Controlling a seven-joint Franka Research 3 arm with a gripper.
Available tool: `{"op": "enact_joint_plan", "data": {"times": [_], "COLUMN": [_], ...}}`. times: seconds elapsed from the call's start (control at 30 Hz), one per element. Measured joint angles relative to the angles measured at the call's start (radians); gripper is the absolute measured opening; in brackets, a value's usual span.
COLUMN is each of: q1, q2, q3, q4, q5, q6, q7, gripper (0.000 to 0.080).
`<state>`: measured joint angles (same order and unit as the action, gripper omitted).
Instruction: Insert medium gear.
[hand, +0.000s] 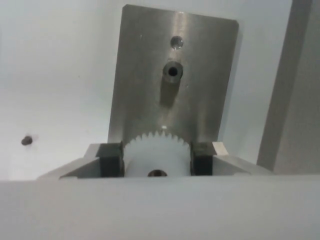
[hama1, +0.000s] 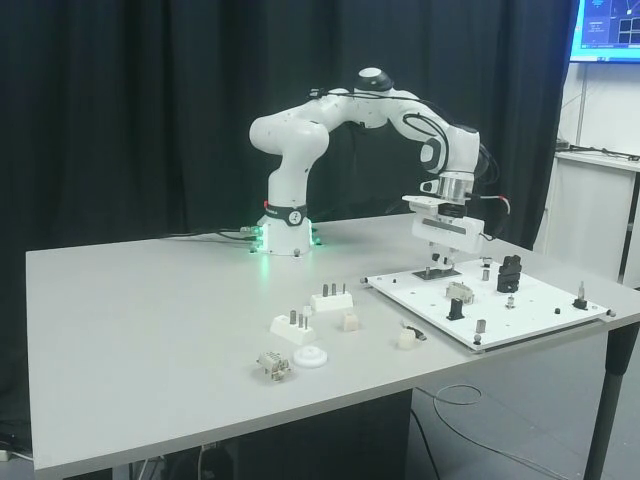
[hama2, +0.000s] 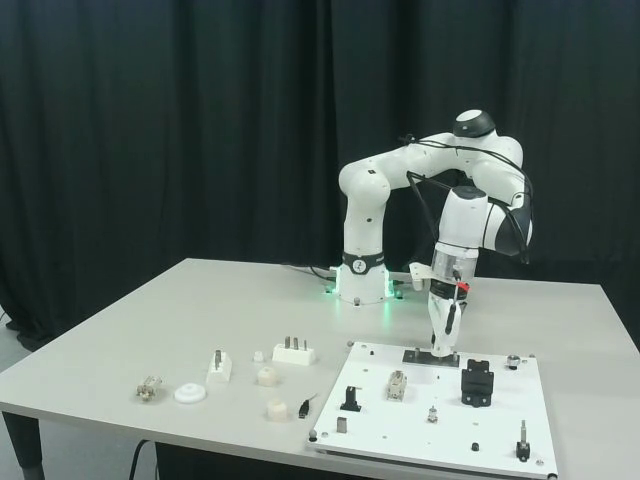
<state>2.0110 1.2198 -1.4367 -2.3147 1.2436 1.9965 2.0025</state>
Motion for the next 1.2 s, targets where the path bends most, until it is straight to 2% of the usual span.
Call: {"op": "enact_joint_plan", "data": {"times": [1.2], "q1": [-0.003], "q2": [-0.007], "q3": [0.012], "q4": [0.002], "q5": [0.0], "q6": [0.014], "q7": [-0.007], "gripper": [0.0283]}}
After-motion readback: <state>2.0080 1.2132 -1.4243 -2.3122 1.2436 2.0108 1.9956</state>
